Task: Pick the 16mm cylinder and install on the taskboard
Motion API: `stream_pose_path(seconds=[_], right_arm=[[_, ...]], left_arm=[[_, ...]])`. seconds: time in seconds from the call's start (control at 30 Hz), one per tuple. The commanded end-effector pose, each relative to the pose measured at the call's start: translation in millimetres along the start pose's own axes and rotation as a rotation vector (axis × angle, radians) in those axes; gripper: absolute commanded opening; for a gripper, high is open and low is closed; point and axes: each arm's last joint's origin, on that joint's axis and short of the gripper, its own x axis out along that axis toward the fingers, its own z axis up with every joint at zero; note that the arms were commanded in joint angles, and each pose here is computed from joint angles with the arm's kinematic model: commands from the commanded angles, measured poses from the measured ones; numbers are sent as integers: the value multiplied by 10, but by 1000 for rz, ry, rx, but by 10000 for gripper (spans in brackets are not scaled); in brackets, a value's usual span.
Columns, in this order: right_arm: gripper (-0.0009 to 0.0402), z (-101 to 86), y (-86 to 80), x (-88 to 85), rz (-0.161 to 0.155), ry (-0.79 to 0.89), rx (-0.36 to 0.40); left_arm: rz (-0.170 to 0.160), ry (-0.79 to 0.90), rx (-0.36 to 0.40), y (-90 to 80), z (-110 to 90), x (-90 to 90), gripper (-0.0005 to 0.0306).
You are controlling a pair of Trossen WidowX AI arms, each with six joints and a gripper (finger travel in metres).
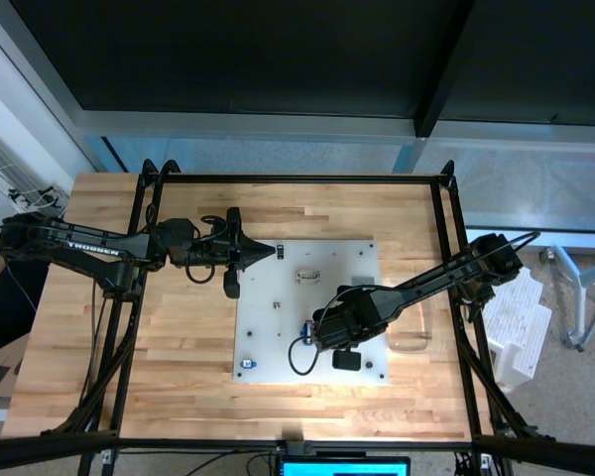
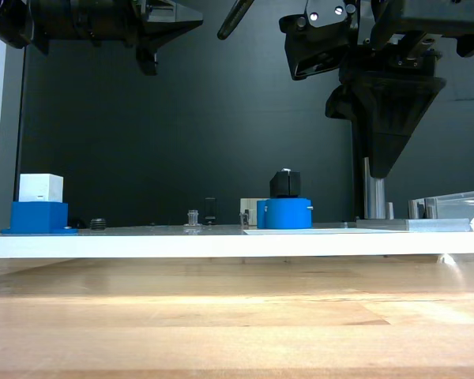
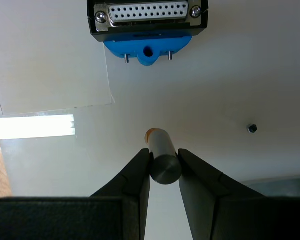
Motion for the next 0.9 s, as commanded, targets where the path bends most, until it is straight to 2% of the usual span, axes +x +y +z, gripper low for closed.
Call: stream_pose_path(seconds=[0.03,0.9], right_arm=[[4,-5,0,7,1,0,1],[4,-26,4,65,10,-2,5]], left_arm=[[0,-1,0,0,2,0,0],[0,-1,0,0,2,0,0]])
